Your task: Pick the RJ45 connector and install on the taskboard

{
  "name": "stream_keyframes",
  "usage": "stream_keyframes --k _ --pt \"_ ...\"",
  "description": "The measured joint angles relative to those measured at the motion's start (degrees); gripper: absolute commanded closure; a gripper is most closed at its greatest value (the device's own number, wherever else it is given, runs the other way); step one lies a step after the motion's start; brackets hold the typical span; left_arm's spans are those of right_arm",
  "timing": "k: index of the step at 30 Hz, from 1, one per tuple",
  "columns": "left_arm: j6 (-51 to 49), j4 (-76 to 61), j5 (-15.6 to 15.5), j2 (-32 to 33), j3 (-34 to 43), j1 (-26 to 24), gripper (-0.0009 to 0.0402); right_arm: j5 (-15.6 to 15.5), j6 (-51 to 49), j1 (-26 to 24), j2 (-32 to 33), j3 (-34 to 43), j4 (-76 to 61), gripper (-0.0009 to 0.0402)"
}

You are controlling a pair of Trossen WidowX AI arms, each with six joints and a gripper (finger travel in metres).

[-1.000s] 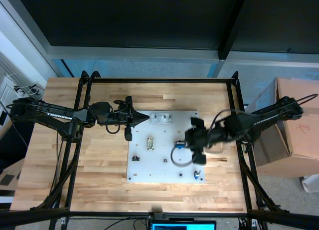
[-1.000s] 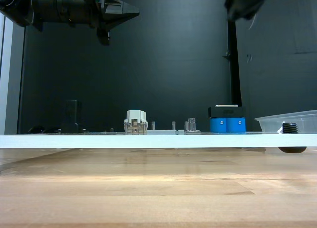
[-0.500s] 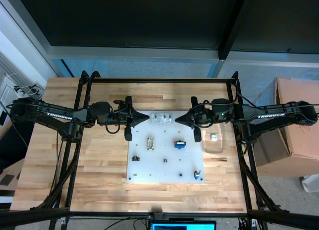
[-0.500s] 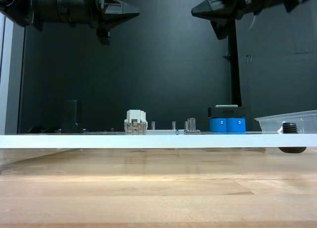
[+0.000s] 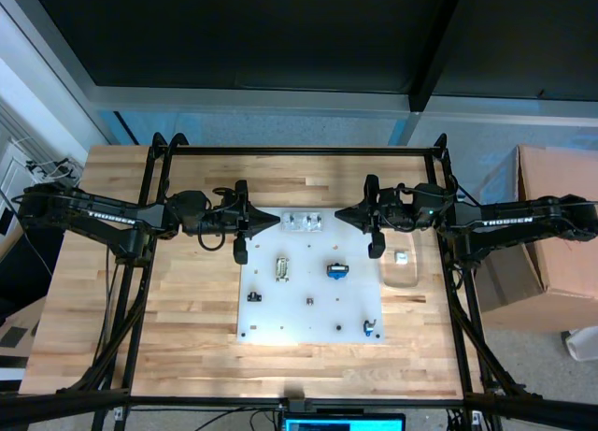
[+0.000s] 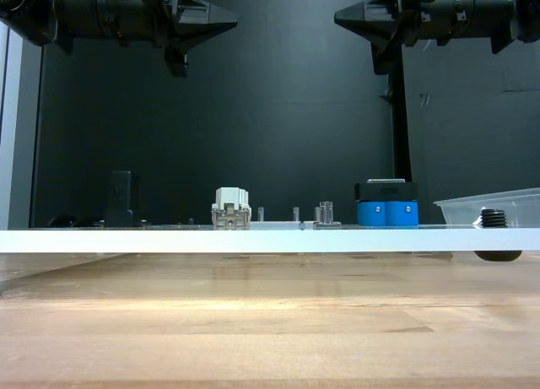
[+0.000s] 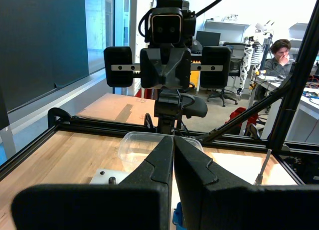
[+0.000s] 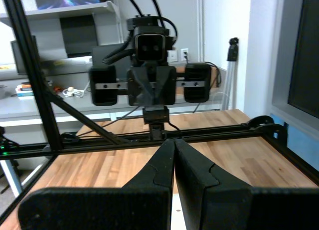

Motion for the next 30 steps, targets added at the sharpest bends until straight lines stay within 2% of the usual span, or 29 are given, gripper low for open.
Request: stream_keyframes --k 4,30 --pt "0.0 0.0 -0.02 0.0 0.0 0.0 0.0393 -1.55 0.94 0.0 0.0 0.0 0.09 0.0393" --pt "0.02 0.02 0.0 0.02 0.0 0.0 0.0393 -1.33 1.36 0.02 0.07 0.09 -0.7 0.0393"
